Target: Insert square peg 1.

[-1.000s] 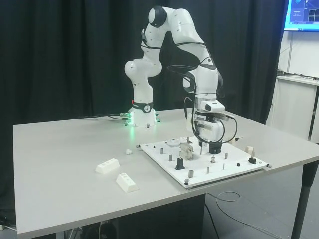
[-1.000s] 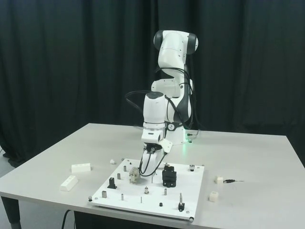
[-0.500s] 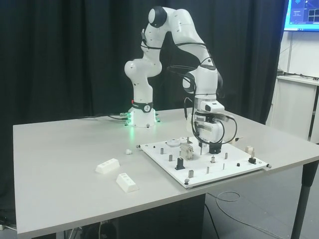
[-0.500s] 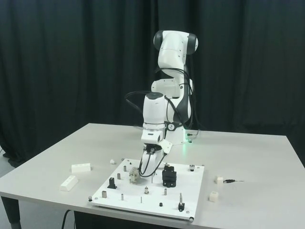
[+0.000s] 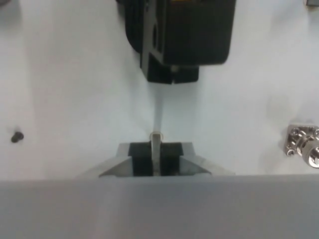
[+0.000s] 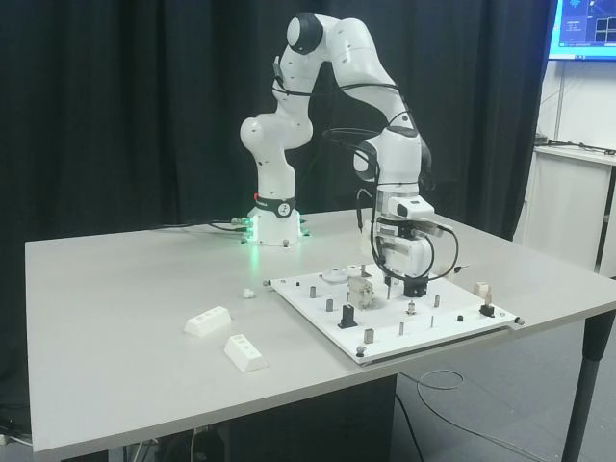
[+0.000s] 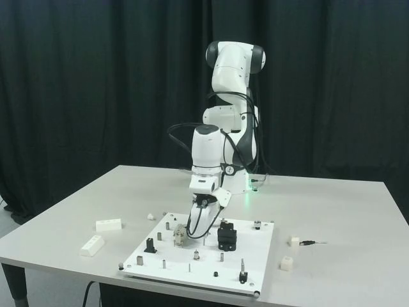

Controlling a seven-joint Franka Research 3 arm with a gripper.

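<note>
One gripper (image 5: 156, 165) low over the white board (image 6: 452, 324), fingers (image 5: 129, 167) pressed together on square peg 1 (image 5: 156, 143), pinching it between the pads. Peg thin, upright, tip poking out past the fingertips, right over bare board surface in the wrist view; cannot tell whether touching the board or just above it. Cannot tell which hole is meant for it.

Close beside the peg in the wrist view: black block (image 5: 179, 35), standing on the board, apart from the fingers. Off to one side, metal connector fitting (image 5: 304, 146) bolted to the board; on the other side, small black screw (image 5: 17, 136), well apart from the peg.

From the first room view: white arm (image 6: 337, 53) bent over from its base, wrist pointing straight down near the middle of the board, next to a small grey metal fixture (image 6: 361, 292). Green light (image 6: 248, 229) at the base. Several short pegs and posts standing across the board, too small to tell apart.

Board flat on the grey table (image 6: 115, 279), near the front edge. Two white blocks (image 6: 208, 320) on the table beside the board, near each other, not touching, well apart from the gripper. Small white piece (image 6: 247, 293) between blocks and board corner. Black curtain (image 6: 125, 96) behind.
</note>
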